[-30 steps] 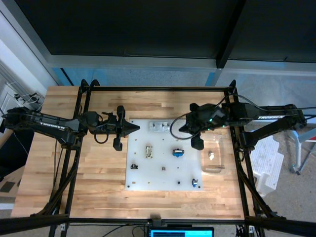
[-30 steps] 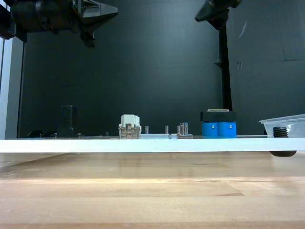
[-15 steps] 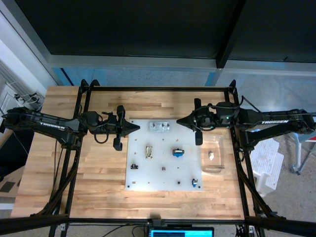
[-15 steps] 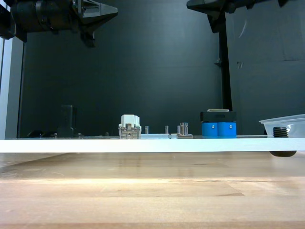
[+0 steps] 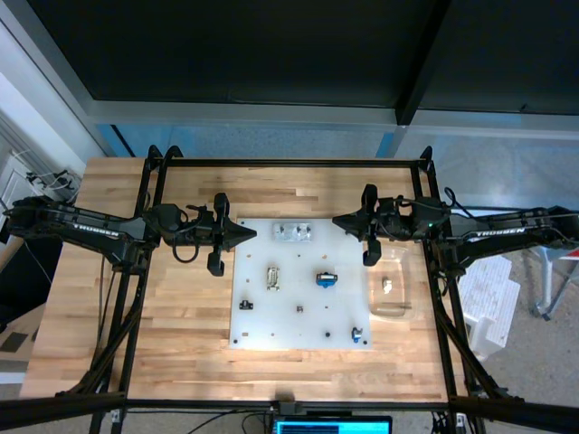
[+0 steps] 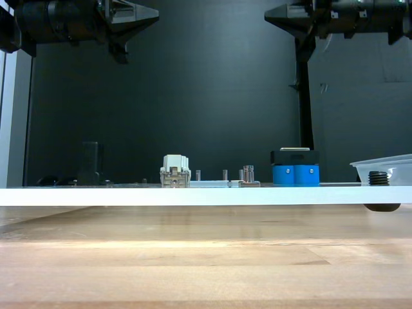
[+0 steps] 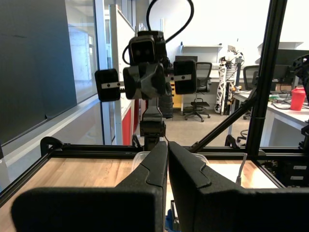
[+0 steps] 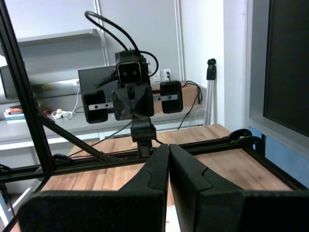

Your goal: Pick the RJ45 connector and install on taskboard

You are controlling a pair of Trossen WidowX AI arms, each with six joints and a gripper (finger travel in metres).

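Right end effector levelled, facing left one above board; connector indiscernible.

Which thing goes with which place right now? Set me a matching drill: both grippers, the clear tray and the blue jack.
Things:
1. left gripper
2. right gripper
3. clear tray
4. blue jack

Places or states:
A. at the near right corner of the white board
B. on the table, right of the board
C. shut, raised high over the board's far left corner
D. shut, raised high over the right half of the board's far edge

Pairs: 1-C, 2-D, 3-B, 4-A.
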